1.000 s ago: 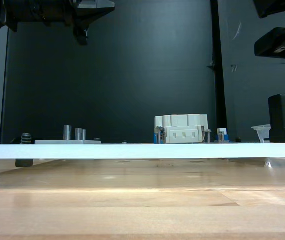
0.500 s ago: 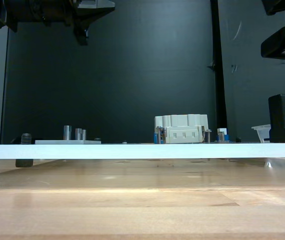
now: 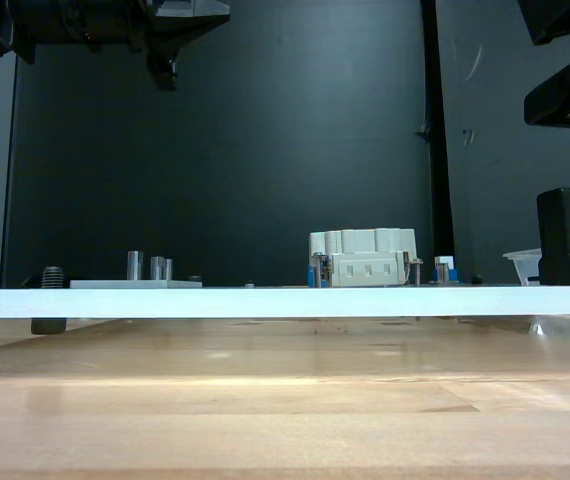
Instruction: Pick the 16mm bar and install on taskboard
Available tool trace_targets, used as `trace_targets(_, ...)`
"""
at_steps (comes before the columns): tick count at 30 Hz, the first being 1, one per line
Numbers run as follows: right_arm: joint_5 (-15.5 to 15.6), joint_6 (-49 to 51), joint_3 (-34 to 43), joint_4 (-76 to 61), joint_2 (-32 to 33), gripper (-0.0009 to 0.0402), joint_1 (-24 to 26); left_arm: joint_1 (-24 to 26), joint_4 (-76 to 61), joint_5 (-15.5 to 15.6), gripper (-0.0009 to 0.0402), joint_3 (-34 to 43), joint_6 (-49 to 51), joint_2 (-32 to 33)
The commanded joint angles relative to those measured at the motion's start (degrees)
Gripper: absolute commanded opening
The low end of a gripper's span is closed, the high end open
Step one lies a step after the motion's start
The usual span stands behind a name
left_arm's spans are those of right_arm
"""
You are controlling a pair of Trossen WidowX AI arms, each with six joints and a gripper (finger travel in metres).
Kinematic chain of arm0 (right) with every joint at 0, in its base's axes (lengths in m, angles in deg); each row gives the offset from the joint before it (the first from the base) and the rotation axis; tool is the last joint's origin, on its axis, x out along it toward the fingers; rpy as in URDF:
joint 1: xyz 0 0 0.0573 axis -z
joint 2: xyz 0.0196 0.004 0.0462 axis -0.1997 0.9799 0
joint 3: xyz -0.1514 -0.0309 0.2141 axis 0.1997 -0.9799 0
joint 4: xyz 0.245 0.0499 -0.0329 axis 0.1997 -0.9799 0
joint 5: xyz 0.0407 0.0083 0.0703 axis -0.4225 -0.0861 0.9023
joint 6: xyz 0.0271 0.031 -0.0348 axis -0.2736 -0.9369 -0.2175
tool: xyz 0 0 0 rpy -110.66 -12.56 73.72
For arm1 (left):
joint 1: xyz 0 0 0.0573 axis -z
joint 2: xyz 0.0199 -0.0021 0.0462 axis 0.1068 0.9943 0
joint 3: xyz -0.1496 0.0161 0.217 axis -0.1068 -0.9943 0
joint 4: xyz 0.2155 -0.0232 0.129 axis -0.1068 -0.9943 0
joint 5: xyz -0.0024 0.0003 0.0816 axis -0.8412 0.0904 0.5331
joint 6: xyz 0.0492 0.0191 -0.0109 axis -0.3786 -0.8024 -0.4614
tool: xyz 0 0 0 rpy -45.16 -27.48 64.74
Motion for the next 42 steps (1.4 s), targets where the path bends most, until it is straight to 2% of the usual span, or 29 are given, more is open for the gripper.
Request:
trace_targets(1,0.0,-0.1,0.0,0.0,0.0,0.0,-0.1,0.0,0.0,0.0,0.0,0.0,0.0,0.0)
trace_targets(42,0.0,0.4,-1.9,2.4,0.0,0.0,-0.2,0.0,0.0,0.0,0.0,0.0,0.0,0.0)
